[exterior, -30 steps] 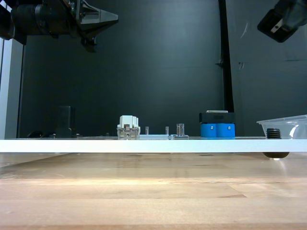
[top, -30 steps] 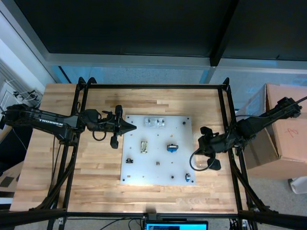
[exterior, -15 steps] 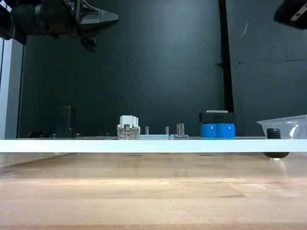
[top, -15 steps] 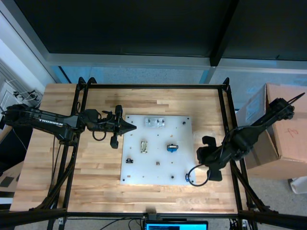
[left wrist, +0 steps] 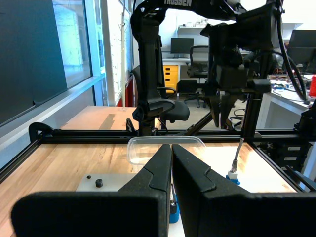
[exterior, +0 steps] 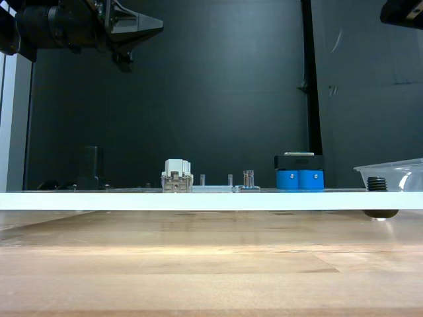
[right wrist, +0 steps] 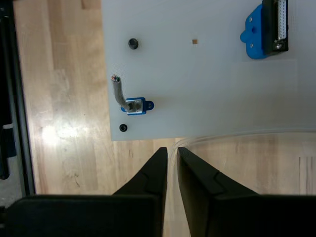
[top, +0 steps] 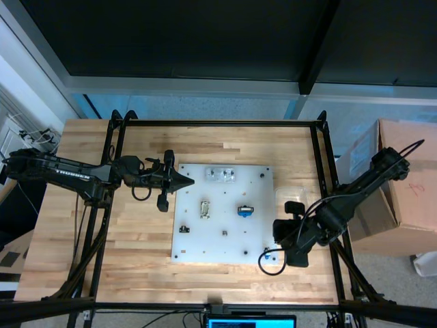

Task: Remove the RJ45 connector from the taskboard and place in the container

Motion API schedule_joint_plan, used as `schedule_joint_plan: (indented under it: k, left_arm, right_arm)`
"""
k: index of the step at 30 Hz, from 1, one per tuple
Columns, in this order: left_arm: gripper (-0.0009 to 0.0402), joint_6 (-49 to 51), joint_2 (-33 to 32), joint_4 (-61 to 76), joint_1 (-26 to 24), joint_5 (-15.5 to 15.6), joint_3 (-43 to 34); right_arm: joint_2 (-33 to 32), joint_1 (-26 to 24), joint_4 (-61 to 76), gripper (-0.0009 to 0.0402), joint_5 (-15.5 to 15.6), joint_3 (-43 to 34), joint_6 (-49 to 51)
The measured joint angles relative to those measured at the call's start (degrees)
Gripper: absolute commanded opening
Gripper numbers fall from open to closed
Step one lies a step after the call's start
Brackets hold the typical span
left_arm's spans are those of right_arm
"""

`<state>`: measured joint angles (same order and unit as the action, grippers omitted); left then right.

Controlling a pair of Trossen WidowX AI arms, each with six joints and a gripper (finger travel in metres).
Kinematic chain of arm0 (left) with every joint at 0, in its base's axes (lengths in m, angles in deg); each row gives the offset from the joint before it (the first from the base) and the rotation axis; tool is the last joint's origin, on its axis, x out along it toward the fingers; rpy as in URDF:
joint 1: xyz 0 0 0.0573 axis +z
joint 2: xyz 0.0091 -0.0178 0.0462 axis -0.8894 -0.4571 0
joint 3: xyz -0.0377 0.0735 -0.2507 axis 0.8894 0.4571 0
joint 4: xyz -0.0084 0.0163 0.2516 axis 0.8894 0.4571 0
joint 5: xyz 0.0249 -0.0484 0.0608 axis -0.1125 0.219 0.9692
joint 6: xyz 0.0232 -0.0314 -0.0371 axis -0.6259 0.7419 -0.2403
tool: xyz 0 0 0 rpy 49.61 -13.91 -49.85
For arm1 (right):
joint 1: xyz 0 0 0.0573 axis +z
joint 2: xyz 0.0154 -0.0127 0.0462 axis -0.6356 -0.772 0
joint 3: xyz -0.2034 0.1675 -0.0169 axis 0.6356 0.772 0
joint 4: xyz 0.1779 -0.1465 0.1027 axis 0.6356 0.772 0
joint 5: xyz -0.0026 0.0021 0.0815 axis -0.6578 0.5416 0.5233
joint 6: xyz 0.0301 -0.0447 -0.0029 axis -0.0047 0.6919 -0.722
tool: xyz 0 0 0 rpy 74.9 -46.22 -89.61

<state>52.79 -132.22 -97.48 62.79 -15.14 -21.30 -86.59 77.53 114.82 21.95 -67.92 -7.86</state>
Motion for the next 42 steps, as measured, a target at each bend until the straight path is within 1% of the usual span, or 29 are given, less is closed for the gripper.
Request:
schedule_joint_plan:
  k: [6,10,12,17,22,28,42]
  left_arm:
    - [0.0000,0.0,0.0,0.0,0.0,0.0,0.0]
    - [0.0000,0.0,0.0,0.0,0.0,0.0,0.0]
    - [0.0000,0.0,0.0,0.0,0.0,0.0,0.0]
    - [0.0000,0.0,0.0,0.0,0.0,0.0,0.0]
    - [0.0000,0.0,0.0,0.0,0.0,0.0,0.0]
    - [0.0000,0.0,0.0,0.0,0.0,0.0,0.0]
    - [0.0000,0.0,0.0,0.0,0.0,0.0,0.0]
  right_arm:
    - [-2.2,1.7,-0.4,0.0128,-2.3,0.0,-2.5]
    - [-4.0,2.0,-1.5,0.0172,-2.6,0.0,-3.0]
    - [-4.8,2.1,-2.3,0.0191,-3.8,0.0,-3.6]
    - [-6.5,2.5,-3.8,0.0222,-3.8,0.1,-3.9]
    - [-8.0,3.1,-5.6,0.0233,-3.9,0.2,-4.0]
    - [-9.4,3.5,-6.9,0.0233,-3.8,0.9,-4.0]
    - [-9.5,3.7,-16.7,0.0233,-4.3,7.3,-3.1]
